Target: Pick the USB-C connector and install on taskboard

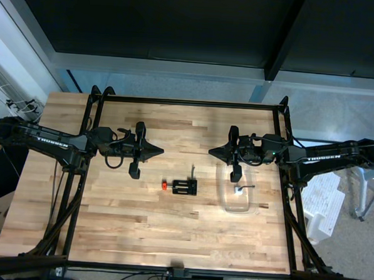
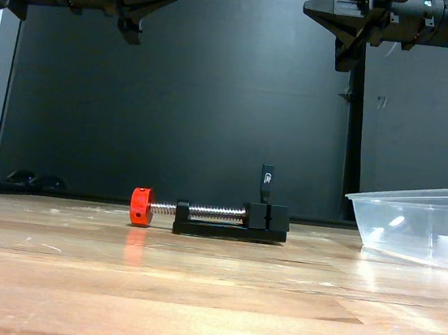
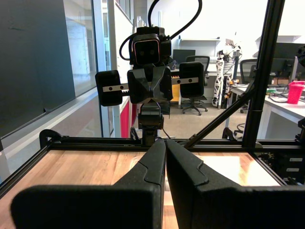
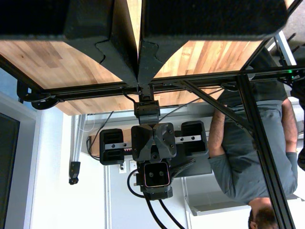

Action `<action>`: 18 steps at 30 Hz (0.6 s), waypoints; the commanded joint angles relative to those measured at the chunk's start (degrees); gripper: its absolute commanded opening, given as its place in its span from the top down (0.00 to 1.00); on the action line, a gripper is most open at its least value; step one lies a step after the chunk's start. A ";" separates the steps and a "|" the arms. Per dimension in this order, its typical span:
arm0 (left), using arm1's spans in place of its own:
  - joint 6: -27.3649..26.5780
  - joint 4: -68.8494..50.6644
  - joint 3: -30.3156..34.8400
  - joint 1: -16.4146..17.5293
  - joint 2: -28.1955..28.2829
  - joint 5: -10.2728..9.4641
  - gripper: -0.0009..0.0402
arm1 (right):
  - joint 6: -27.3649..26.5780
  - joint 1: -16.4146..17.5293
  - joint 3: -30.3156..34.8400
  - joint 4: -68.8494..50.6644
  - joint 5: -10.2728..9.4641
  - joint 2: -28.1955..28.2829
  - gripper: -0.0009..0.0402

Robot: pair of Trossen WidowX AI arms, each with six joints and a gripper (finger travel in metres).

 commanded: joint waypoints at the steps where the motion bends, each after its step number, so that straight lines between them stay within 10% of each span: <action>1: 0.00 0.00 0.02 0.00 0.00 0.00 0.98 | 0.28 0.04 0.00 0.02 -0.04 0.00 0.98; 18: 0.00 0.00 0.02 0.00 0.00 0.00 0.98 | 0.28 0.33 8.13 -23.02 -1.40 -0.15 0.98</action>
